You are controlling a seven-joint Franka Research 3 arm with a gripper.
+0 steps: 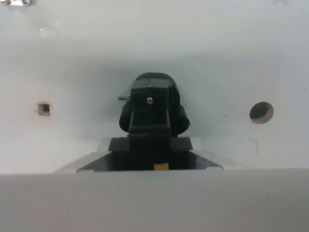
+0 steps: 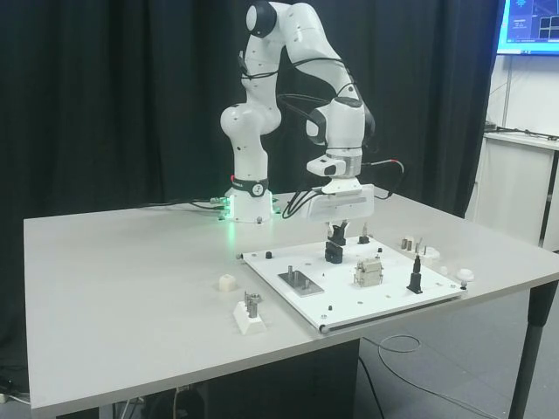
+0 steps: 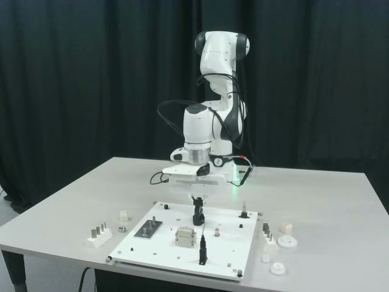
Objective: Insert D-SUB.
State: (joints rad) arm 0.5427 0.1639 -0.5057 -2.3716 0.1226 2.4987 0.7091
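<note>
The gripper (image 2: 336,234) pinches the black D-SUB plug (image 2: 334,253) tight, right down on the white board (image 2: 349,284). At the plug's 3 o'clock sits a little grey block (image 2: 369,272), then a black post (image 2: 417,278). No words can be read.

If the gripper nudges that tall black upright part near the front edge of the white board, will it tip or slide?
The black upright part looks tall and narrow, so it would probably tip rather than slide unless it is seated in the white board. It looks rigid, likely stiff. Whether it is fastened cannot be told. The gripper is farther back.
</note>
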